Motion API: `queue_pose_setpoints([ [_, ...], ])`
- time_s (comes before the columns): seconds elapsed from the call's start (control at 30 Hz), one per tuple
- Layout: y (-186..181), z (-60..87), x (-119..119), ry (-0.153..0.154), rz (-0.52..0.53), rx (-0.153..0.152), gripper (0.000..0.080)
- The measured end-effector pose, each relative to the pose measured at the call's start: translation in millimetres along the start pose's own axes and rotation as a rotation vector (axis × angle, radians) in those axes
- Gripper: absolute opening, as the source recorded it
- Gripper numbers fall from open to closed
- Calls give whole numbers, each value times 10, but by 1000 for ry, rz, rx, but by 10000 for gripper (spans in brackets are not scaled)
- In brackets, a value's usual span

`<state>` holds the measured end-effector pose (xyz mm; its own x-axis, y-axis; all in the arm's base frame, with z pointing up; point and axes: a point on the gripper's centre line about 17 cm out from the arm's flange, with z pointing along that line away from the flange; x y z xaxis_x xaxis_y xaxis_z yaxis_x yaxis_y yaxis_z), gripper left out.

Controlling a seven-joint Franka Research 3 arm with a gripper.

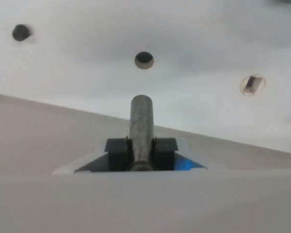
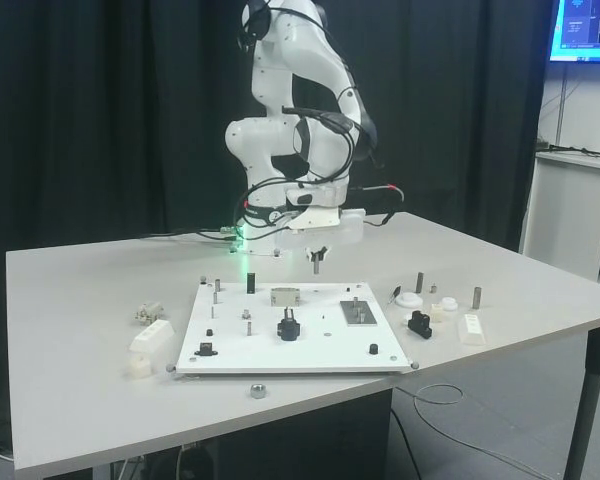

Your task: Place round peg 3.

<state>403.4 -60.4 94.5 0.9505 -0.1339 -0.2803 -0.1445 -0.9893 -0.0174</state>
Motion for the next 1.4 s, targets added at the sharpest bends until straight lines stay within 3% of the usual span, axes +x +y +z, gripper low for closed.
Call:
queue_pose_setpoints([
  [0.37, -7, -115, -4, 16, 1, 1, 111],
  [1.4, -8, -139, 23, 27, -3, -2, 111],
])
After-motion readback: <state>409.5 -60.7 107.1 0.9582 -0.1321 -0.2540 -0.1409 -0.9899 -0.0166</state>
